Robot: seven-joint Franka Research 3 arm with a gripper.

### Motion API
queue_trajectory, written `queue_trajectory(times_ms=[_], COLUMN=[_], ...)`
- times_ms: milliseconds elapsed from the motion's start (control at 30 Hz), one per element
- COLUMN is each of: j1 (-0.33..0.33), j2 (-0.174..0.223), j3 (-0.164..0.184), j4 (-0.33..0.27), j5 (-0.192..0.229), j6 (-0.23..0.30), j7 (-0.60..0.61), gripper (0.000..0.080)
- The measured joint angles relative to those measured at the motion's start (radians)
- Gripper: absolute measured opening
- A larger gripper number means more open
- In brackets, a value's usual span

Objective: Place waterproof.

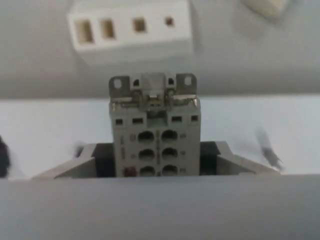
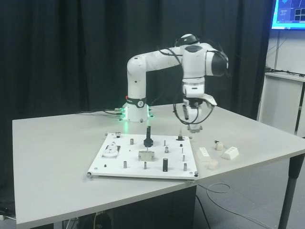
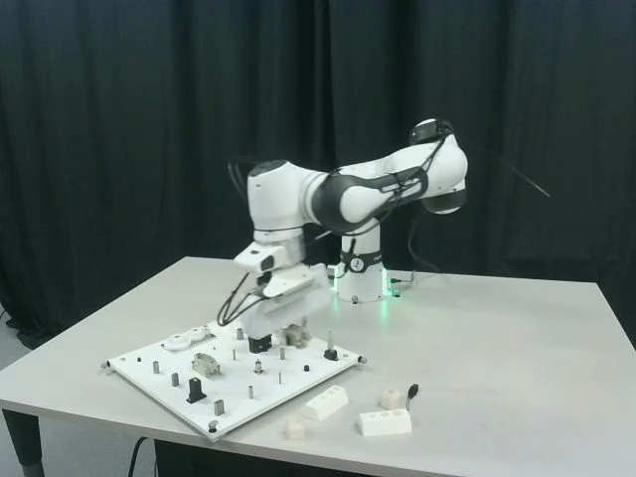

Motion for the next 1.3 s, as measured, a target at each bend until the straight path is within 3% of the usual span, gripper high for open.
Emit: queue_trajectory(times_ms=[400,800,1300], j1=[0.119,0.205,0.332], j2=[-0.002,-0.004,-0.029], j3=[0.0,0.011,0.045], j4=[-0.03,-0.076,-0.197], j5=[-0.053,-0.074,-0.069], j6=[0.036,0.081,0.156], j7=[0.133,0.092,0.099], gripper=[0.0317,0.0317,0.0317])
